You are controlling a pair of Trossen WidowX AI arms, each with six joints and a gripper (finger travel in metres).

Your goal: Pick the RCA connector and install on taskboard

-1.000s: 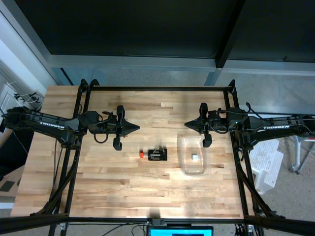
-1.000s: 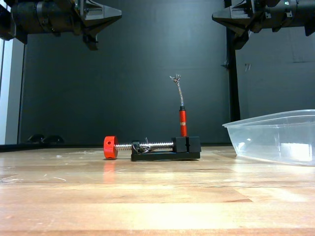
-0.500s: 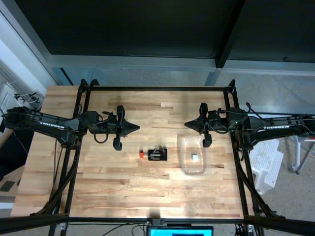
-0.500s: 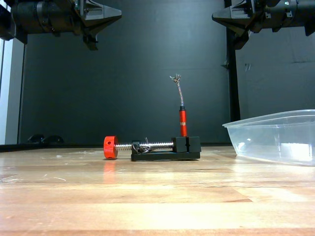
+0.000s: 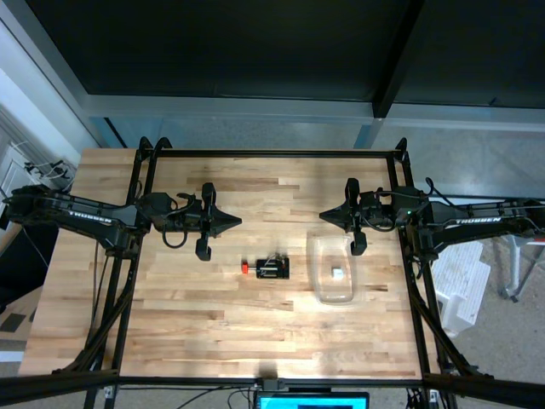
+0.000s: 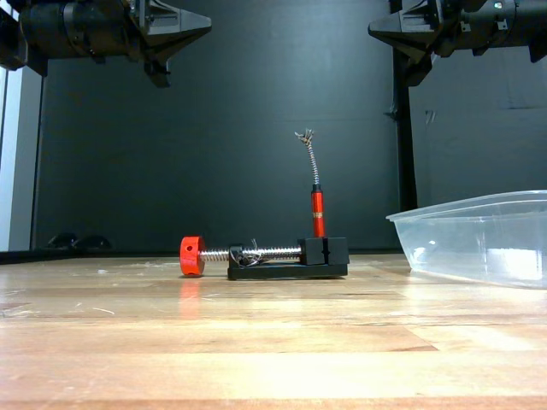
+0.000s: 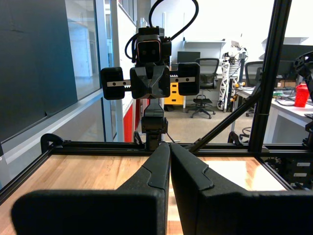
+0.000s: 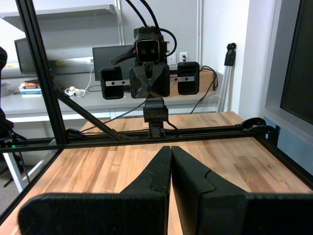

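The black vise (image 6: 288, 256) with its red knob (image 6: 191, 255) sits mid-table, also seen from above as the vise (image 5: 273, 268). A red connector (image 6: 317, 213) stands upright on the vise, its braided cable (image 6: 309, 158) rising free with nothing holding it. The clear tray (image 5: 333, 269) holds only a white block (image 5: 337, 273). My left gripper (image 5: 238, 221) hangs high over the table's left half, shut and empty, fingers (image 7: 161, 164) pressed together. My right gripper (image 5: 323, 216) hangs high at the right, behind the tray, shut and empty, fingers (image 8: 164, 164) touching.
A black frame rail (image 5: 272, 154) runs along the table's far edge. The tray wall (image 6: 479, 235) rises at the right of the low view. Bare wood lies in front of the vise.
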